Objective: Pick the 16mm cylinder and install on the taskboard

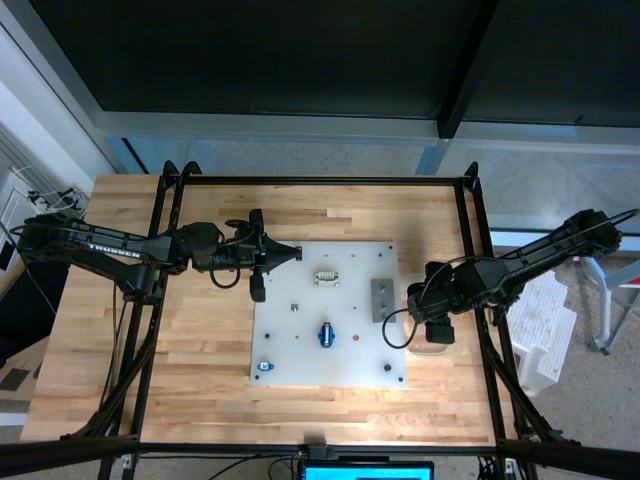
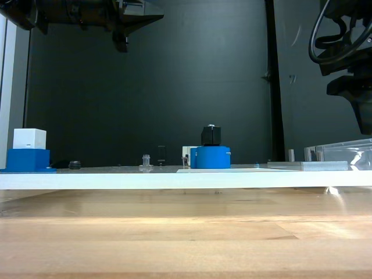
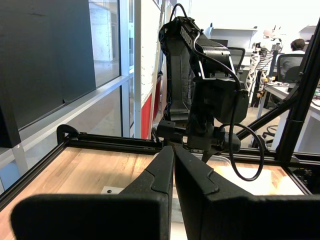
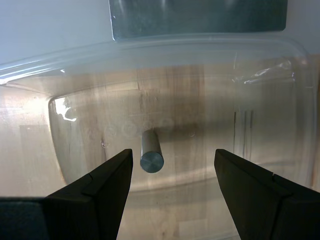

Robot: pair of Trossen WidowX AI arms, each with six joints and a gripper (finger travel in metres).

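Note:
The 16mm cylinder (image 4: 150, 150), a short grey metal peg, lies in a clear plastic tray (image 4: 200, 41), seen in the right wrist view. My right gripper (image 4: 172, 153) hangs open just above it, one finger on each side and neither touching it. In the high view my right gripper (image 1: 436, 336) is just off the right edge of the white taskboard (image 1: 300, 345) and hides the cylinder. My left gripper (image 1: 295, 254) is shut on nothing and held high over the board's far left corner. Its fingers (image 3: 162, 170) are pressed together.
The board carries a grey metal block (image 1: 383, 298) near its right edge, a blue fitting (image 1: 326, 333) in the middle and a grey socket (image 1: 325, 277). A small blue and white part (image 2: 28, 152) stands at its near left corner. Black frame posts border the table.

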